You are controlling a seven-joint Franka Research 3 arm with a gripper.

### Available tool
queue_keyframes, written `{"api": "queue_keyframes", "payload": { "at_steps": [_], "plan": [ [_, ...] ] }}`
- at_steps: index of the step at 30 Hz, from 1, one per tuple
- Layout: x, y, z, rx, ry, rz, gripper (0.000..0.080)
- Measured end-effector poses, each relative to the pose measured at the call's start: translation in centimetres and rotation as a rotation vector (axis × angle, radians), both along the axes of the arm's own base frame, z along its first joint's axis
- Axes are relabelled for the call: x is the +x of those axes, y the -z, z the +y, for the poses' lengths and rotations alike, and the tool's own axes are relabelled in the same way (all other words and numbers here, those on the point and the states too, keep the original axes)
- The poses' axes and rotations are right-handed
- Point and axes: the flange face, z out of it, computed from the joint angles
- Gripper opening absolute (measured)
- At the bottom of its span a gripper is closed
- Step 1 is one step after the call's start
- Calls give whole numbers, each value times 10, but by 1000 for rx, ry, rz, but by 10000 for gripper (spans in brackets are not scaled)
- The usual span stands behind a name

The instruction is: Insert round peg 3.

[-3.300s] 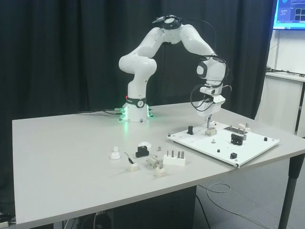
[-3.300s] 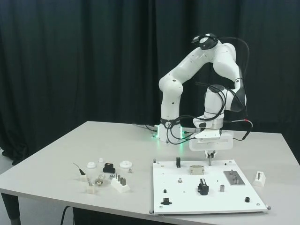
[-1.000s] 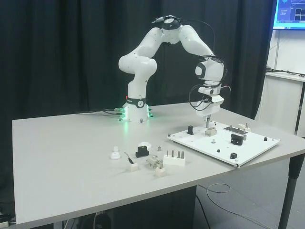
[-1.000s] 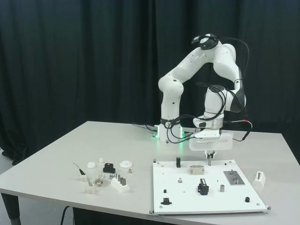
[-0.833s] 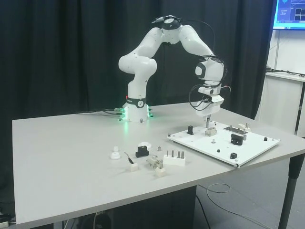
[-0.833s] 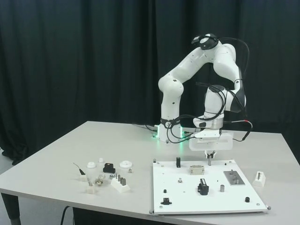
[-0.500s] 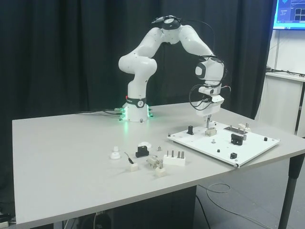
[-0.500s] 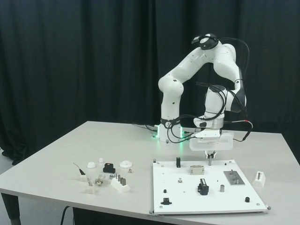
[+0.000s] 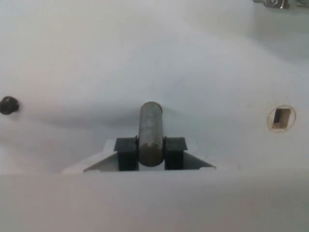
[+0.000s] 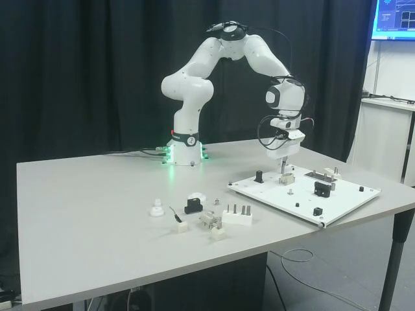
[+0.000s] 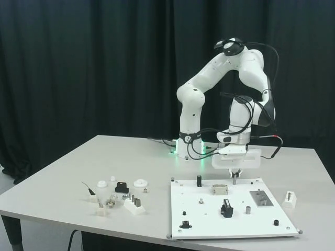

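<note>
Between pincer (image 9: 150, 153) pads — grey round peg (image 9: 150, 130).

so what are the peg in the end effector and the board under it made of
The round peg, clamped by the end effector, looks like metal: grey, smooth, with a dull sheen along its length. The white board looks like matte plastic or painted sheet, judging by its even, unglossy surface; which one cannot be told.

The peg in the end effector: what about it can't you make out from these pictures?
- Peg tip, wrist view: seen end-on, so whether it has entered a hole is hidden.
- Its top, wrist view: covered by the end effector.
- Both room views: peg too small; the board holes under it cannot be told apart.
</note>
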Motion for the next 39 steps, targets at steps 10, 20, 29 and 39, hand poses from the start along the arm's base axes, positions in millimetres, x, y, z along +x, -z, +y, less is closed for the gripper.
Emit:
{"api": "queue_keyframes", "payload": {
  "at_steps": [10,20,29,39],
  "plan": [
    [0,1,1,-1,12,-11,111],
    [0,1,-1,-1,52,-16,111],
    [2,2,-6,-6,64,-15,599],
    [7,-4,-13,-8,82,-25,789]
  ]
}}
